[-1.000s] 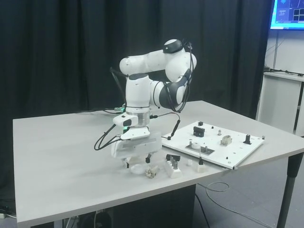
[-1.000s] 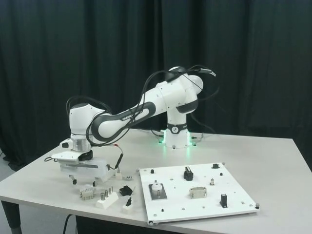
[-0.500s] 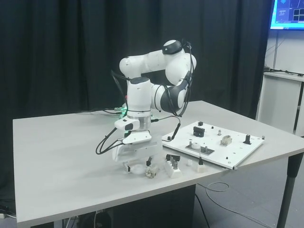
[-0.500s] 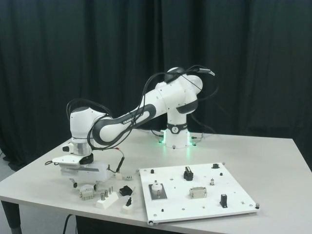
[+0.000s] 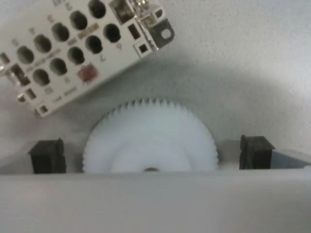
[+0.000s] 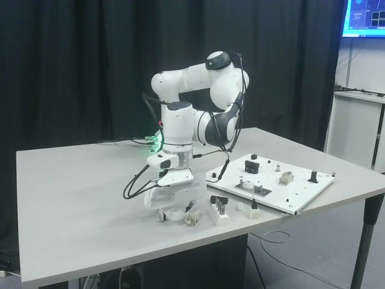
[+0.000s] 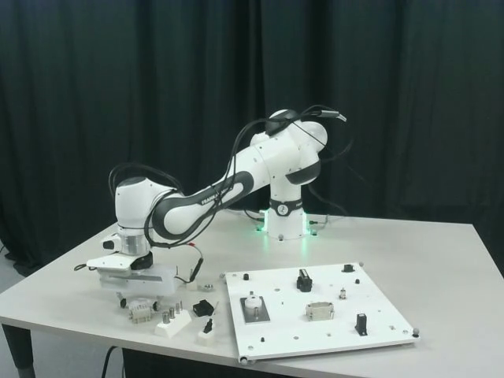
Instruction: Pick large gear.
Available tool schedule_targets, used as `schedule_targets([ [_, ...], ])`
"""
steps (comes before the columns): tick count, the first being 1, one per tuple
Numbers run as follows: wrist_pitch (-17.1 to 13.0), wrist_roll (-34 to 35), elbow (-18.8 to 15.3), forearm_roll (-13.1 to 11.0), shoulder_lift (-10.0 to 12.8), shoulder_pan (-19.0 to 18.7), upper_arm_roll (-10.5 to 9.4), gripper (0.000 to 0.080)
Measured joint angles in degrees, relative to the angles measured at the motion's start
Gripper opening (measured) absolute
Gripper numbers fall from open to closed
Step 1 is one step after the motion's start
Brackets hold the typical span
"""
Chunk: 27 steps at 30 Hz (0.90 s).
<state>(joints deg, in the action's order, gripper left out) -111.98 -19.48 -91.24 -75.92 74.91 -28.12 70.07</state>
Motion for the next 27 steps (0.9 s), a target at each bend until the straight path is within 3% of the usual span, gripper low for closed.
schedule_targets([
  [6,-0.22,0.01,-0.02,0.04,0.00,0.03,-0.19,0.0800],
  [7,-0.22,0.03,-0.02,0.04,0.00,0.04,-0.20,0.0678],
  [12,-0.22,0.16,-0.03,0.04,-0.01,0.15,-0.25,0.0678],
  [13,-0.22,0.16,-0.03,0.04,-0.01,0.17,-0.25,0.0598],
  [27,-0.22,0.86,0.87,0.04,-0.43,0.18,0.25,0.0598],
])
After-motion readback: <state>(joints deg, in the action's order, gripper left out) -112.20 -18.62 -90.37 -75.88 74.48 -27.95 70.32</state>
